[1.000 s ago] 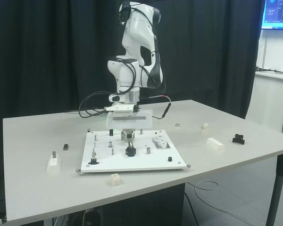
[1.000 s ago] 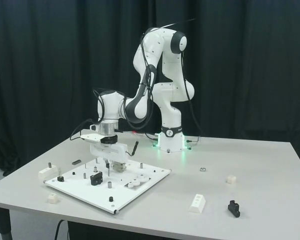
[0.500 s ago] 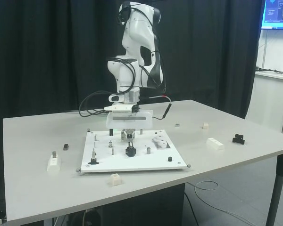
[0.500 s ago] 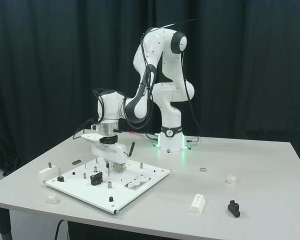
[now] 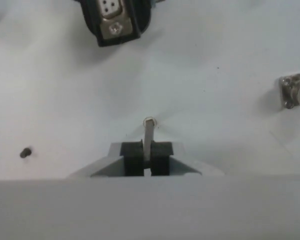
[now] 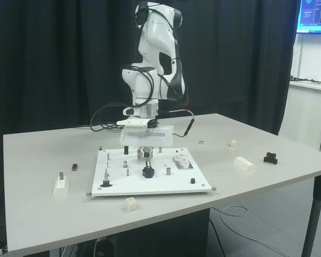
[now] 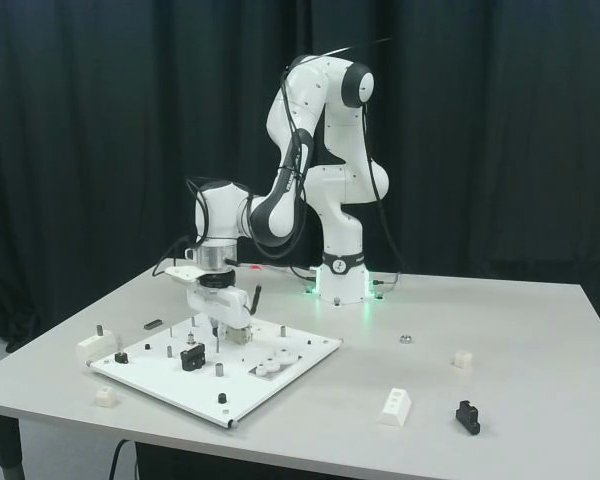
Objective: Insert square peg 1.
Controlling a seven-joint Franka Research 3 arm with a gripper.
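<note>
Gripper (image 5: 147, 165): fingers clamped on the square peg (image 5: 149, 139).
Peg: upright, its tip touching the white board (image 5: 215, 100) directly below the fingers.
Near: black connector (image 5: 117, 20) and a metal fitting (image 5: 297, 92), both well apart from the peg.
Board edges: far from the gripper, bare grey table (image 6: 37, 150) around.

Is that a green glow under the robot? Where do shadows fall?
Second room view: a green light glows at the arm's base. First room view: a lit screen shines top right. Wrist view: the gripper, shut on the peg, shadows the white board.
</note>
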